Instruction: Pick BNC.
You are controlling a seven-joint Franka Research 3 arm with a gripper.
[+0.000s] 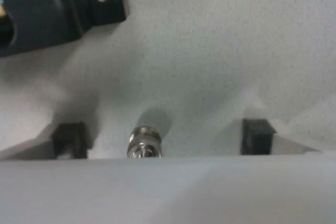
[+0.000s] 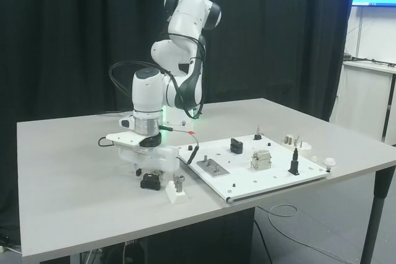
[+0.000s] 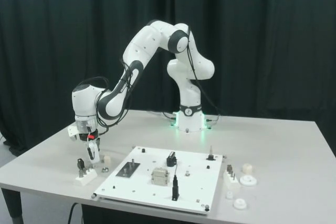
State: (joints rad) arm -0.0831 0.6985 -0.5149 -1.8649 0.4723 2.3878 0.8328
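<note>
I am seeing the gripper (image 1: 163, 139) hanging low over the desk (image 2: 74, 153) near its front edge, its 2 fingers (image 1: 70, 140) spread with the BNC (image 1: 144, 142) standing upright between them, touching neither. The BNC is sitting in a small white holder (image 2: 176, 195) just off the white board's (image 2: 260, 171) near corner. A black part (image 1: 58, 9) is lying on the desk nearby.

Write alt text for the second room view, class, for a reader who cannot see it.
A white robot arm bends down over the near corner of a grey table, its gripper low over a BNC connector standing in a small white holder. Beside it lies a white board carrying small parts.
</note>
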